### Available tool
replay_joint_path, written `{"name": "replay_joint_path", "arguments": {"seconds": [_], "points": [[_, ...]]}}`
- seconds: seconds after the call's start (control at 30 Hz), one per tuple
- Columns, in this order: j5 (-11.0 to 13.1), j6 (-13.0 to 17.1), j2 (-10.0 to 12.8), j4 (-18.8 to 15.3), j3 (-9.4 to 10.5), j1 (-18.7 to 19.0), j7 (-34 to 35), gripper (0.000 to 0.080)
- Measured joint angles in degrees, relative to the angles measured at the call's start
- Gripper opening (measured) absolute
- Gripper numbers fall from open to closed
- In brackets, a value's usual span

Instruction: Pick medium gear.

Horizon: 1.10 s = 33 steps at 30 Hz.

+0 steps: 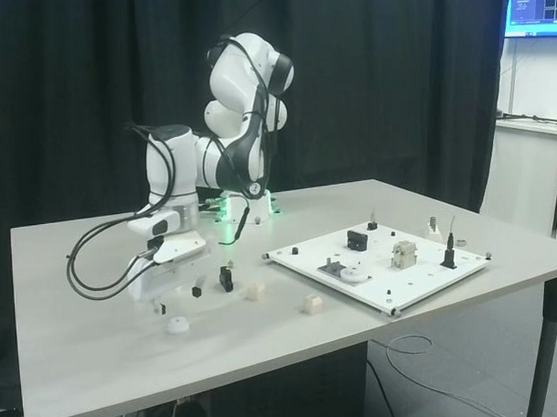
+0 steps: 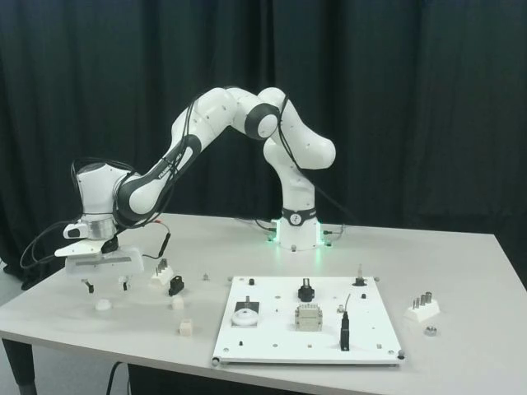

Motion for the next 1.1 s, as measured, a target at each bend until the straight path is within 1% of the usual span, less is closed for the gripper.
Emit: {"name": "replay_joint_path", "arguments": {"seconds": [0.17, 0.37, 0.8, 1.1], "points": [[1.33, 0.59, 0.62, 0.01, 0.00, -0.16, -0.62, 0.0800], [2.06, 1.41, 1.02, 0.01, 0.01, -0.17, -0.73, 0.0800], [3.03, 2.78, 1.81, 0.27, 0.03, -0.17, -0.76, 0.0800], [3.28, 3.37, 3.08, 1.42, 0.03, -0.30, -0.80, 0.0800]]}}
